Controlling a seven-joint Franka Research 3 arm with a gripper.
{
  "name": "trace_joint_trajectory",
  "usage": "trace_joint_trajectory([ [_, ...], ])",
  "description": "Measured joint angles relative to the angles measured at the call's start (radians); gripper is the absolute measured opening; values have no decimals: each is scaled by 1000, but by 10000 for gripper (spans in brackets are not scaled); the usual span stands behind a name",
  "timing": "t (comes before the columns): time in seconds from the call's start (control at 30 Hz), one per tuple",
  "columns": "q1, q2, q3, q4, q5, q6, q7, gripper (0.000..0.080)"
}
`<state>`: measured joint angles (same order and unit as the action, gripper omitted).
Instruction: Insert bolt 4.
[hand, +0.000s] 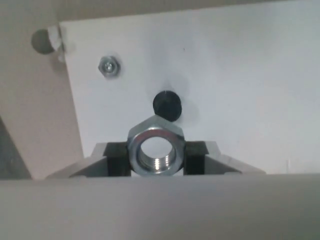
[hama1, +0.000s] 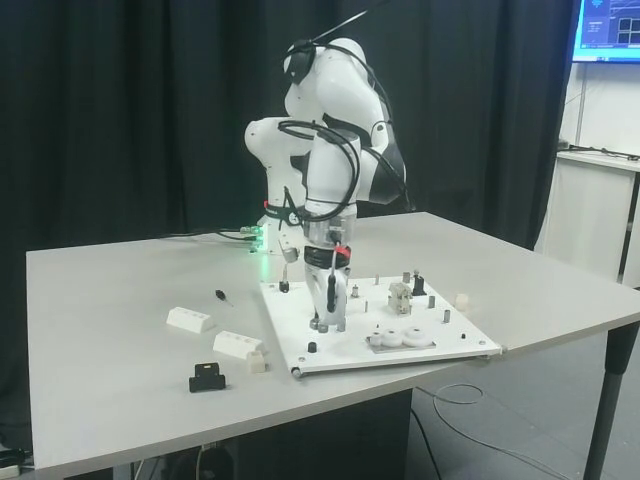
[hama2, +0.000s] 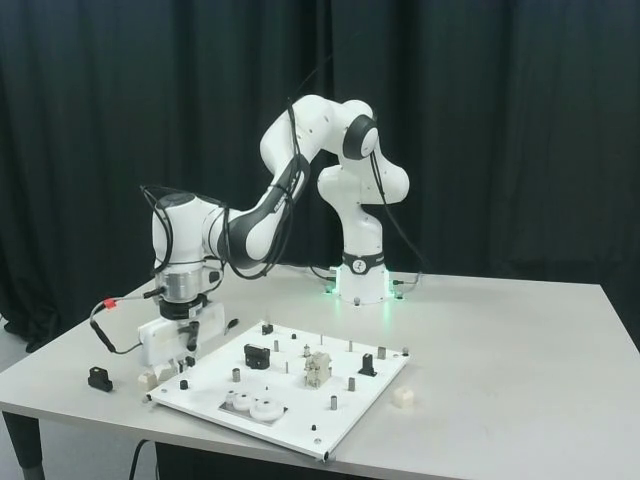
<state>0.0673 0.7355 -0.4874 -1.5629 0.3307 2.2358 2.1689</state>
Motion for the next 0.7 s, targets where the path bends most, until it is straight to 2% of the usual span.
trace_joint_trajectory([
  [0.47, -2, -28, -6, 0, -89, -4, -1, 226],
  [0.7, -3, -41, -6, 0, -110, -12, -7, 226],
])
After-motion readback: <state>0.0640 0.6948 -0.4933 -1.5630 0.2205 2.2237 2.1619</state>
